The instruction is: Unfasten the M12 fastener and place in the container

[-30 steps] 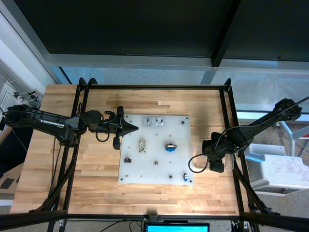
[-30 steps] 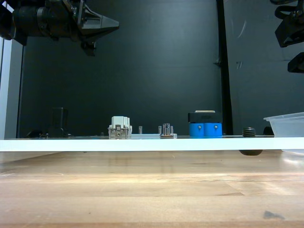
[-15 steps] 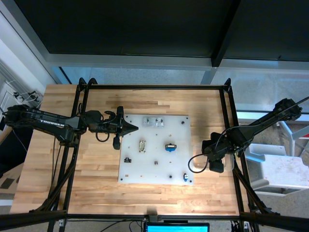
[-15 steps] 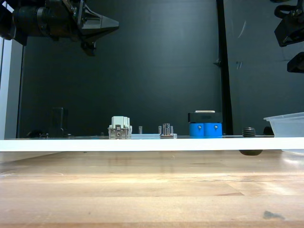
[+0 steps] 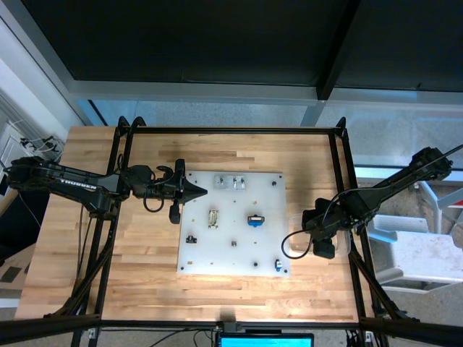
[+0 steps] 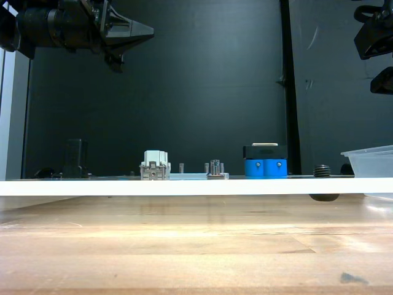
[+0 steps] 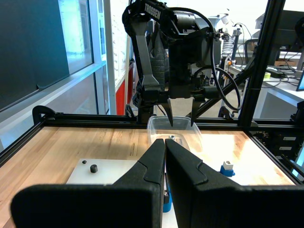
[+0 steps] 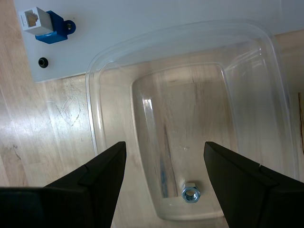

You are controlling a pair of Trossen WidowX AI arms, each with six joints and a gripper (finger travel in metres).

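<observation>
High view — right gripper (image 5: pixel 319 241) over container (image 8: pixel 114 71), left gripper (image 5: pixel 201 191) at board's (image 5: pixel 210 253) edge.

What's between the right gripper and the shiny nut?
Nothing: the right wrist view shows the open right gripper above the nut lying in the container. Left gripper hovers shut by the board.

L arm (image 5: pixel 69 184): matte blk tubular links, white "TROSSEN" lettering along forearm, thin blk wrist cable (image 5: pixel 150 204) curling below.
L gripper (image 5: pixel 203 191), over left edge of white board (image 5: pixel 217 249): two blk wedge fingers (image 7: pixel 147 166), flat-sided, tapering to one sharp pt, faces nearly touching.
R arm (image 5: pixel 383 188): same blk build, "TROSSEN" on upper link in left wrist view, blk cable loop (image 5: pixel 285 244) at wrist.
R gripper (image 7: pixel 181 124), above clear container (image 8: pixel 90 95): blocky blk body, two slim fingers (image 8: pixel 102 175), smooth matte, set wide apart.
</observation>
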